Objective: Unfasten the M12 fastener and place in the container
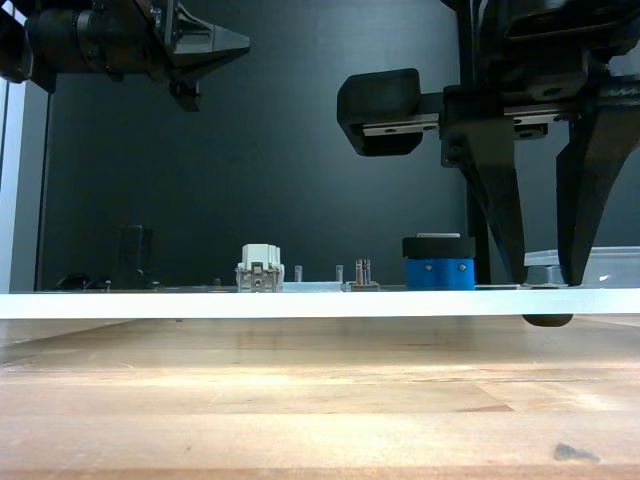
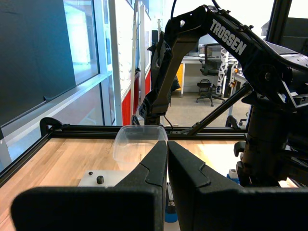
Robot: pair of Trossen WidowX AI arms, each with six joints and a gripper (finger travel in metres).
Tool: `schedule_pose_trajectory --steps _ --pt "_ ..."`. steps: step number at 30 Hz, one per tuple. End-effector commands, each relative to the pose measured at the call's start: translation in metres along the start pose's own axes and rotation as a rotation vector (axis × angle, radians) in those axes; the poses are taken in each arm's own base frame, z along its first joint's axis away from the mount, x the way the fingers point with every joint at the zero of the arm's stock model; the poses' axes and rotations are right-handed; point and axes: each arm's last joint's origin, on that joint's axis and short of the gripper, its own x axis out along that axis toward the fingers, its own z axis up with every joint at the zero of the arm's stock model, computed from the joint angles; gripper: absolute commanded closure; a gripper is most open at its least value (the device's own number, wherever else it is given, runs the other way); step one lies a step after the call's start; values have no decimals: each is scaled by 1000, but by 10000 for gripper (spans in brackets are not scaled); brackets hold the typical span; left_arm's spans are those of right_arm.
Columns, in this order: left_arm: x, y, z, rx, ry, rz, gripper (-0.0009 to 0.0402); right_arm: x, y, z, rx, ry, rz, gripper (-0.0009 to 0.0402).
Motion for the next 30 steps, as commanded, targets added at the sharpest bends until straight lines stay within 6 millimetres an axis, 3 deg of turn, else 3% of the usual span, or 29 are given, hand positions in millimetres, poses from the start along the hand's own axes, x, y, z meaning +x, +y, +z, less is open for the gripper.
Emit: schedule_pose_trajectory --steps 1,13,25,30 --pt "0 0 0 0 -1 0 393 0 0 0 -18 4 0 389" --pt "0 0 0 0 -1 0 393 0 0 0 -14 3 1 374" --pt "0 0 0 0 -1 0 393 -2 3 3 -24 -2 -3 232" --pt "0 0 0 0 -1 0 393 -10 5 4 -9 -10 -11 192"
